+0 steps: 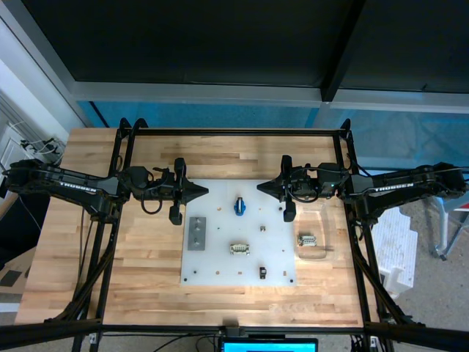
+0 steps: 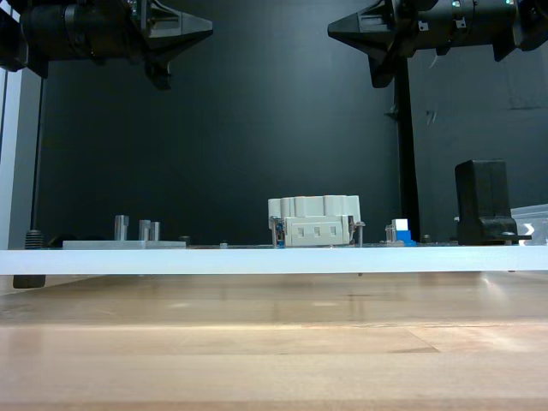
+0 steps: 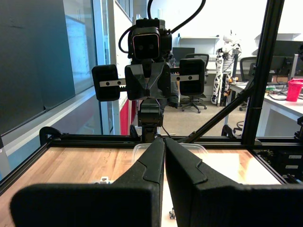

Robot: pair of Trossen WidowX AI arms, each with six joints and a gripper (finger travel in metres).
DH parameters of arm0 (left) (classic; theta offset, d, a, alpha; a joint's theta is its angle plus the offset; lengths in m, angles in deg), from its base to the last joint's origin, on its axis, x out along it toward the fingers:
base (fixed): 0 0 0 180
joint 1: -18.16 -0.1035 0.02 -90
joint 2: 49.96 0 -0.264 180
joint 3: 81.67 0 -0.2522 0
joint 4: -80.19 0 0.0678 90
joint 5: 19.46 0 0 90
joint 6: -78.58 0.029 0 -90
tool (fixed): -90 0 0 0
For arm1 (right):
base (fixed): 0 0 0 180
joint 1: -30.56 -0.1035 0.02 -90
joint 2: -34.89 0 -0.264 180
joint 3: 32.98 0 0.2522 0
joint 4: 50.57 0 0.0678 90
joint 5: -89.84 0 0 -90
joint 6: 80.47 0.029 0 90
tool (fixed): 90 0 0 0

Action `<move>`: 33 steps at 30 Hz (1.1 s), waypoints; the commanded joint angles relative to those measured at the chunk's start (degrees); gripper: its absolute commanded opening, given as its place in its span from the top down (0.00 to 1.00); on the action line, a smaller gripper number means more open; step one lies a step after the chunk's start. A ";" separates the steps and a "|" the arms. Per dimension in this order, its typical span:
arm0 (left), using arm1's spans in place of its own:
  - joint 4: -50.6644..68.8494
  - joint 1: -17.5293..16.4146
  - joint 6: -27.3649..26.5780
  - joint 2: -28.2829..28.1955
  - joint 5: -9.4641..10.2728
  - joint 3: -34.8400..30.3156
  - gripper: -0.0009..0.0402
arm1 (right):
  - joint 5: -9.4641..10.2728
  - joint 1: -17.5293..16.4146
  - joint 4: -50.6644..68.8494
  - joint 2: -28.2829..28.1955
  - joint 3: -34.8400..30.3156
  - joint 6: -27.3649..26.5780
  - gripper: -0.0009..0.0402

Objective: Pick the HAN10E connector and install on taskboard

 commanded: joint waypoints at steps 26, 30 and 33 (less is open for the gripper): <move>0.00 -0.02 0.00 0.00 -0.02 0.00 0.98 | 0.28 -0.33 30.53 0.83 -8.92 1.86 0.98; 0.00 -0.02 0.00 0.00 -0.02 0.00 0.98 | 0.13 -0.61 41.92 0.79 -12.48 2.40 0.98; 0.00 -0.02 0.00 0.00 -0.02 0.00 0.98 | 0.11 -1.09 47.43 0.79 -13.60 3.48 0.98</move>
